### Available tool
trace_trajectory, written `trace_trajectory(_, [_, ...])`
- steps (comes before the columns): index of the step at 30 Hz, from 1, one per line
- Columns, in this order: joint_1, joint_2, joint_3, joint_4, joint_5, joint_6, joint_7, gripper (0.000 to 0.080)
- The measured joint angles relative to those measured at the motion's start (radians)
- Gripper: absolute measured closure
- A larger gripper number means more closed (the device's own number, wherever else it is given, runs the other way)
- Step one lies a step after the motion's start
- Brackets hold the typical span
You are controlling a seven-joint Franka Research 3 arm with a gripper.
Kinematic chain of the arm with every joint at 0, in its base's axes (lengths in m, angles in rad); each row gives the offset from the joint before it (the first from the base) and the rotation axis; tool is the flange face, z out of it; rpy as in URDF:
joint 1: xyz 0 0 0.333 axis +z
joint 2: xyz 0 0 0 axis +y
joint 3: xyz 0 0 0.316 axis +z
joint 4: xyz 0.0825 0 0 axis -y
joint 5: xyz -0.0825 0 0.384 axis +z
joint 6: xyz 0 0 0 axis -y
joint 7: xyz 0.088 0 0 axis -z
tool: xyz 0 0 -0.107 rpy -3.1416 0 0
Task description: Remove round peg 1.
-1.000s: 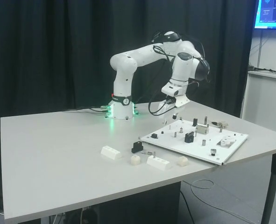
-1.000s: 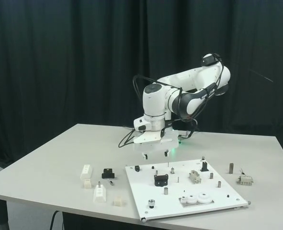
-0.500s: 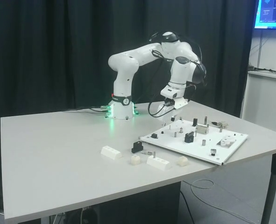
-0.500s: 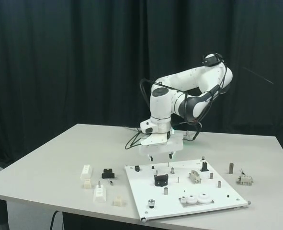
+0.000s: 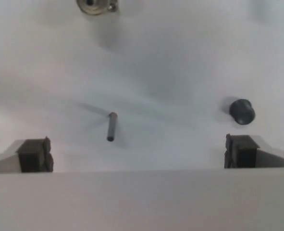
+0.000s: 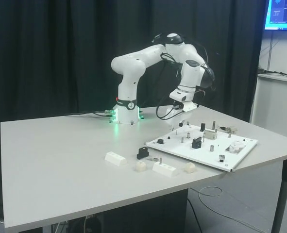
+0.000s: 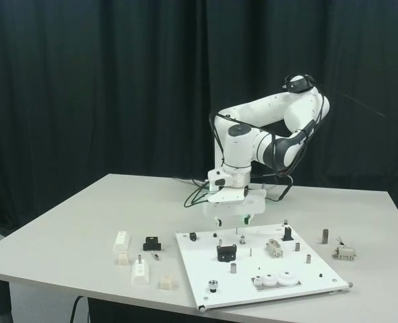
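A thin grey round peg point(image 5: 111, 126) stands upright in the white board point(image 5: 170, 62), below and between my fingertips but nearer one of them. My gripper point(image 5: 137, 153) is open and holds nothing; both black pads point(image 5: 33, 154) hang above the board. In the room views the gripper point(image 7: 232, 220) hovers over the back edge of the board point(image 7: 205, 269), just above the thin peg point(image 7: 236, 231). From the other side the gripper point(image 6: 180, 118) is a short way above the board point(image 6: 179, 148).
A black knob point(image 5: 241, 111) and a metal fitting point(image 5: 94, 5) sit in the board near the peg. More pegs, a black block point(image 7: 226, 252) and white gears point(image 7: 277, 278) stand on the board. White blocks point(image 7: 121, 241) and a black bracket point(image 7: 151, 243) lie on the table beside it.
The arm has swung across toward the board's back edge, and the gripper now hangs over the thin peg. The fingers have stayed open with nothing held.
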Motion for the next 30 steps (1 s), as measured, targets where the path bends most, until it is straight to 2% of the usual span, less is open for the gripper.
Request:
trace_trajectory(15, [-0.001,-0.001,0.047,-0.003,0.016,0.030,0.019,0.0003])
trace_trajectory(30, [-0.001,-0.001,0.074,-0.014,0.033,0.065,0.019,0.0003])
